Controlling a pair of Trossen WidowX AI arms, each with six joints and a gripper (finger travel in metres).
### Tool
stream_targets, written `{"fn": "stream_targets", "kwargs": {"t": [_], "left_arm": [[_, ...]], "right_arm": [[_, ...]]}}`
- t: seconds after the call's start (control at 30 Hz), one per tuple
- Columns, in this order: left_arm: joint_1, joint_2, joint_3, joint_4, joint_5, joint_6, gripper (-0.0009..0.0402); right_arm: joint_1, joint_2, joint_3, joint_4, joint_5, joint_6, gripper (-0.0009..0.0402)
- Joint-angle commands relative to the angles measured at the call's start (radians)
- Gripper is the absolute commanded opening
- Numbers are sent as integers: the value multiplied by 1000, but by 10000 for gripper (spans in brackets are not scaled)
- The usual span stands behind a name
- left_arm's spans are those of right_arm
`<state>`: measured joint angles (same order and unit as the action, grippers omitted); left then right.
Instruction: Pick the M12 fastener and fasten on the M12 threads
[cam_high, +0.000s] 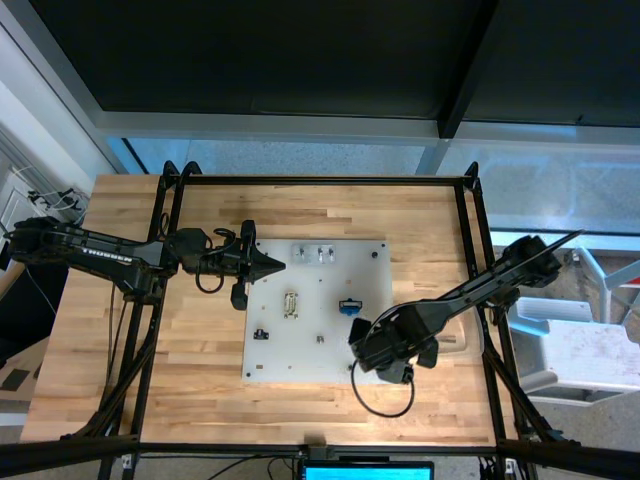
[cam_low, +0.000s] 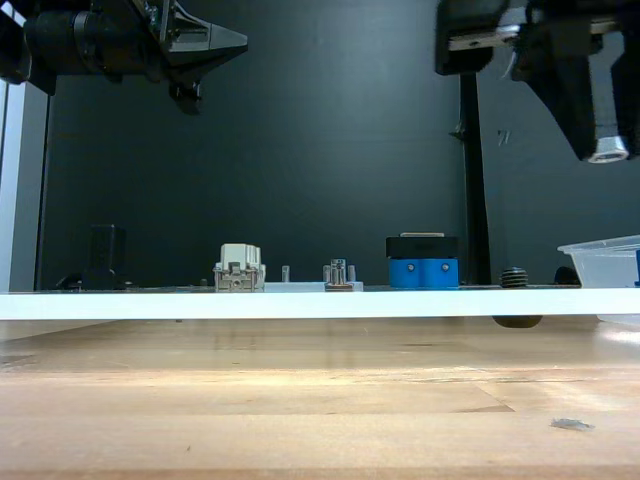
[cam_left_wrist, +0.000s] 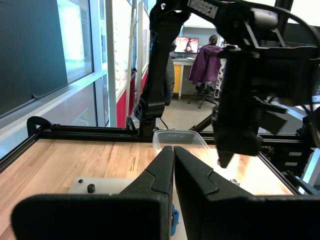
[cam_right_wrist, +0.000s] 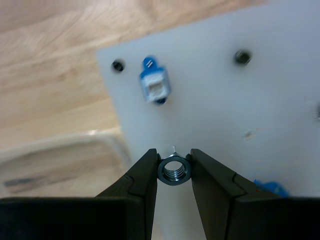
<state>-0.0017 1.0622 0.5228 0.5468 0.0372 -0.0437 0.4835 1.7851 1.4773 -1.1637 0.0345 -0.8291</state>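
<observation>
We see the high view evenly lit from above, the desk (cam_high: 300, 410) warm and pale, with bluish daylight washing out the upper edge. In the low view the black backdrop (cam_low: 330, 150) turns the left gripper (cam_low: 235, 42), at upper left, into a near silhouette. At upper right, the right gripper (cam_low: 607, 140) clamps a glinting nut (cam_low: 607, 153). The right wrist view blurs the board (cam_right_wrist: 215, 100) behind the sharp nut. In the left wrist view, window (cam_left_wrist: 75, 40) light burns the desk white.

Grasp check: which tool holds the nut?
The right tool, over the near right of the white board, clamps the silver nut. The left tool, shut empty, hangs over its left edge.
</observation>
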Motion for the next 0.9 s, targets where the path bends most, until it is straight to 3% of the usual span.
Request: {"fn": "stream_targets", "kwargs": {"t": [0.03, 0.47, 0.9], "left_arm": [[0, 0, 0, 0, 0, 0, 0], [0, 0, 0, 0, 0, 0, 0], [0, 0, 0, 0, 0, 0, 0]], "right_arm": [[1, 59, 62, -7, 0, -11, 18], [0, 258, 274, -42, -1, -72, 18], [-8, 358, 360, -37, -3, -90, 18]]}}
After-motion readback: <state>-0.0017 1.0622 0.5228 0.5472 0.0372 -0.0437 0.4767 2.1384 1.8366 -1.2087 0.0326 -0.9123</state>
